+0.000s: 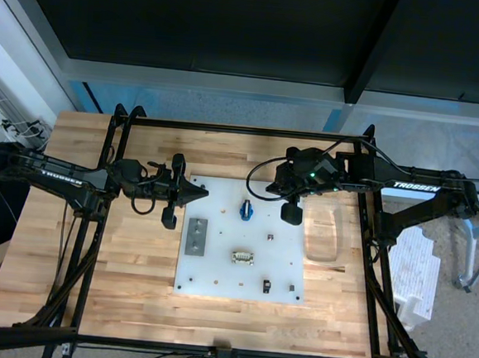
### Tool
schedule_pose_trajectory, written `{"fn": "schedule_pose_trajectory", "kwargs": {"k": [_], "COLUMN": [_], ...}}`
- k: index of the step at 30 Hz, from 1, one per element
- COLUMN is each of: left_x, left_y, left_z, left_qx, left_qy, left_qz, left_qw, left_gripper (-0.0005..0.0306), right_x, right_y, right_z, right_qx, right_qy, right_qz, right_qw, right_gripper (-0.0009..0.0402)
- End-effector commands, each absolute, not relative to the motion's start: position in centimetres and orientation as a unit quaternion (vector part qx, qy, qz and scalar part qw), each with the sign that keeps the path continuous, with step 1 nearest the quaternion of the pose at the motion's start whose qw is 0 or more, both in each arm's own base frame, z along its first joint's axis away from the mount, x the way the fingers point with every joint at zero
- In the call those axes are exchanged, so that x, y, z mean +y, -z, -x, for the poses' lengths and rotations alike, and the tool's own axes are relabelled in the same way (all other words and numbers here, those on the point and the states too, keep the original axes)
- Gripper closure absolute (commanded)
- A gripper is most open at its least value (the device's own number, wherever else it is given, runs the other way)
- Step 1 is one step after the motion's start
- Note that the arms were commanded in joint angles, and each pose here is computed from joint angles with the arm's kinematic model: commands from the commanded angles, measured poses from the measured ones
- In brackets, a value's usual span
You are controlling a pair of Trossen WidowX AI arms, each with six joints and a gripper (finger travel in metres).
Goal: Pick the 16mm bar and install on taskboard
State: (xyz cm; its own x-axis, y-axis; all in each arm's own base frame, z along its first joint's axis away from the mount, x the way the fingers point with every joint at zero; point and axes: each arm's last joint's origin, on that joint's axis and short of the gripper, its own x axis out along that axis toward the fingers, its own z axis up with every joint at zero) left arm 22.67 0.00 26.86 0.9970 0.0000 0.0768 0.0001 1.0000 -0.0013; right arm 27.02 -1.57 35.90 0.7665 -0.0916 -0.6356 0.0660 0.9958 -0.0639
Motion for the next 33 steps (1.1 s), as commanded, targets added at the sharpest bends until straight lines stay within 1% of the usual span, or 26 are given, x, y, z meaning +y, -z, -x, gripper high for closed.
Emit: {"fn": "schedule_pose_trajectory", "kwargs": {"k": [1, 3, 8, 13, 21, 30, 33], "left_x": [0.00, 0.00, 0.00, 0.00, 0.00, 0.00, 0.00], "left_y": [-26.86, -26.86, -26.86, -26.86, -26.86, -26.86, -26.86], "left_z": [-22.68, -22.68, -22.68, -22.68, -22.68, -22.68, -22.68], "left_qx": [-0.0384, -0.0384, -0.0384, -0.0384, -0.0384, -0.0384, -0.0382], "left_qy": [-0.0002, 0.0000, -0.0002, 0.0000, -0.0002, -0.0002, -0.0002], "left_qz": [0.0005, 0.0005, 0.0005, 0.0005, 0.0005, 0.0005, 0.0005], "left_qw": [0.99926, 0.99926, 0.99926, 0.99926, 0.99926, 0.99926, 0.99927], "left_gripper": [0.0300, 0.0300, 0.0300, 0.0300, 0.0300, 0.0300, 0.0300], "right_x": [-1.6, -1.6, -1.5, -1.3, -1.3, -1.3, -1.3], "right_y": [-35.7, -35.5, -34.8, -34.0, -32.4, -30.8, -30.2], "right_z": [-26.7, -26.5, -25.8, -25.4, -25.0, -24.8, -24.7], "right_qx": [0.304, 0.283, 0.228, 0.170, 0.078, 0.021, 0.015], "right_qy": [0.043, 0.043, 0.033, 0.006, 0.005, 0.002, 0.002], "right_qz": [0.021, 0.021, 0.016, 0.008, -0.001, -0.012, -0.013], "right_qw": [0.951, 0.958, 0.973, 0.985, 0.997, 1.000, 1.000], "right_gripper": [0.0389, 0.0395, 0.0394, 0.0393, 0.0393, 0.0393, 0.0393]}}
